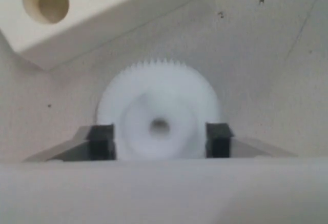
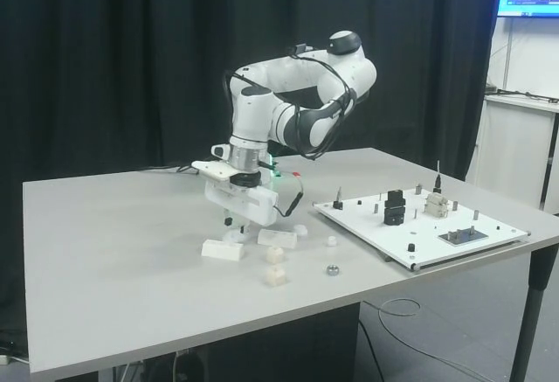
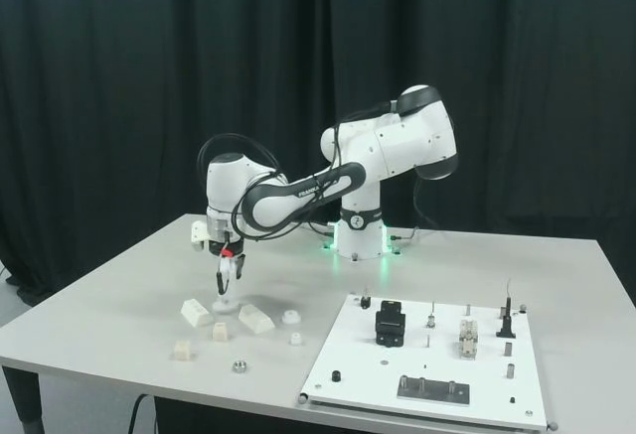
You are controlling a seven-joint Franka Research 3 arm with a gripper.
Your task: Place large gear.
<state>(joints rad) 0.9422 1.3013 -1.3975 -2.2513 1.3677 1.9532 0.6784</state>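
Wrist view: the black fingers (image 1: 101, 141) pinch the white large gear (image 1: 159, 112) from both sides, low over the grey counter (image 1: 266, 70), near a block with round holes (image 1: 77, 8). First room view: the gripper (image 2: 232, 221) hangs just above the counter. Second room view: the white assembly board (image 3: 437, 364) lies well apart.

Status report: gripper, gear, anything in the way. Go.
Gripper down at the table, fingers either side of the large gear. Gear flat on table, unlifted. White block with holes close beside it.

White toothed large gear (image 1: 159, 114), flat on table
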